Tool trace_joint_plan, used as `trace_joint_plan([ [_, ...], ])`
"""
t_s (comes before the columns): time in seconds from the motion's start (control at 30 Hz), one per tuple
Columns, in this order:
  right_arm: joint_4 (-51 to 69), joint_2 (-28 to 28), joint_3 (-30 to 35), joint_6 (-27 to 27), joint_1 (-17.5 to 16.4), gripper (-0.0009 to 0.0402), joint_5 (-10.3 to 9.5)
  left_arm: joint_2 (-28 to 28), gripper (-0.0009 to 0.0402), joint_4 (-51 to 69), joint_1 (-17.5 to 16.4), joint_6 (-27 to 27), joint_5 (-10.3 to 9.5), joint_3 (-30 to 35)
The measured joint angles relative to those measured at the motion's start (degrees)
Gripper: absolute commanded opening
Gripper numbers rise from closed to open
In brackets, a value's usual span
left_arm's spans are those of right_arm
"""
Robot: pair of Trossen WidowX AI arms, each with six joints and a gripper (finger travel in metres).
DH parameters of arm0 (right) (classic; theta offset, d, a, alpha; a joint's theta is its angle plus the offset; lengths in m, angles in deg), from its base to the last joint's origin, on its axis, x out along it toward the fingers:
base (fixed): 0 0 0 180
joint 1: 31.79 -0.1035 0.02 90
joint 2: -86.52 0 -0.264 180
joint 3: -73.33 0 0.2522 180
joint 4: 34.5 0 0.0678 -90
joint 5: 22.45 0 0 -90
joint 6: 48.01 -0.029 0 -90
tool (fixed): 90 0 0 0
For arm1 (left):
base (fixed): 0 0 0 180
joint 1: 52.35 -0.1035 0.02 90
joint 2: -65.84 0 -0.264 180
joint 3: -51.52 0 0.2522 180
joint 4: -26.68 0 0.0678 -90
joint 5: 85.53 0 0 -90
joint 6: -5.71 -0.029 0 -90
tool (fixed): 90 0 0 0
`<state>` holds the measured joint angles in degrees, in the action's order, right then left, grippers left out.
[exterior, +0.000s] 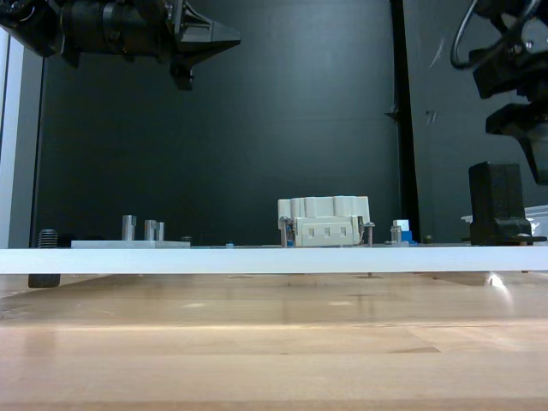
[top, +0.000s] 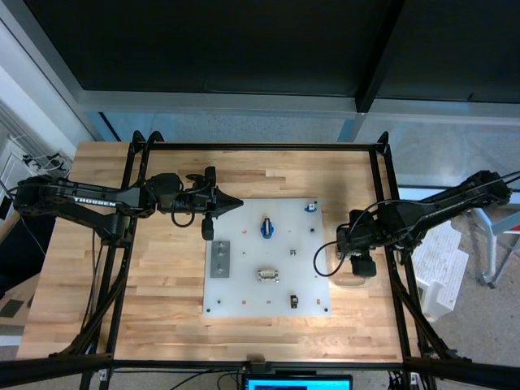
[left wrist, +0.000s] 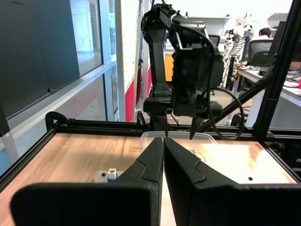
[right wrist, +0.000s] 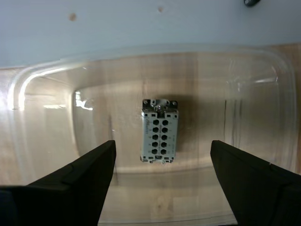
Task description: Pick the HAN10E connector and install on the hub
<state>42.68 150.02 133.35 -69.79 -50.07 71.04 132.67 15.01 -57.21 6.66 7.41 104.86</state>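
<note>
The HAN10E connector (right wrist: 159, 130), a small grey-beige block with two rows of pin holes, lies flat in a clear plastic tray (right wrist: 42, 94). My right gripper (right wrist: 162, 147) hovers straight above it, open, one finger on either side and not touching. In the high view the right gripper (top: 358, 270) hangs over the tray (top: 348, 283) just right of the hub (top: 244, 288), the white square plate. The hub carries a beige socket (top: 267, 277). My left gripper (top: 234, 203) is shut and empty, held high over the hub's far left corner.
On the hub stand a grey block (top: 219, 257), a blue part (top: 266, 228) and a black fixture (exterior: 497, 201). A black frame (top: 260, 147) rings the wooden table. The hub's near edge (exterior: 274, 259) sits slightly raised.
</note>
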Motion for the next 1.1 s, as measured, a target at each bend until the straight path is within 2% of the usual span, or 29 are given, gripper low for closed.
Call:
trace_joint_plan([
  [0.5,-11.02,2.38,-9.42,-1.88,-0.57,0.0291,-0.24,0.00,0.0000,-0.07,0.00,0.00,0.02,0.00],
  [0.83,-15.30,4.83,-11.91,-2.45,-0.59,0.0289,-1.18,0.00,0.0000,-0.07,0.00,0.00,0.00,0.00],
  [0.97,-15.23,4.90,-11.96,-2.47,-0.59,0.0259,-1.18,0.00,0.0000,-0.09,0.00,-0.02,0.00,0.02],
  [1.1,-14.91,4.37,-11.96,-2.91,-0.59,0.0181,-1.20,0.00,0.0000,-0.09,0.00,0.00,0.00,0.00],
])
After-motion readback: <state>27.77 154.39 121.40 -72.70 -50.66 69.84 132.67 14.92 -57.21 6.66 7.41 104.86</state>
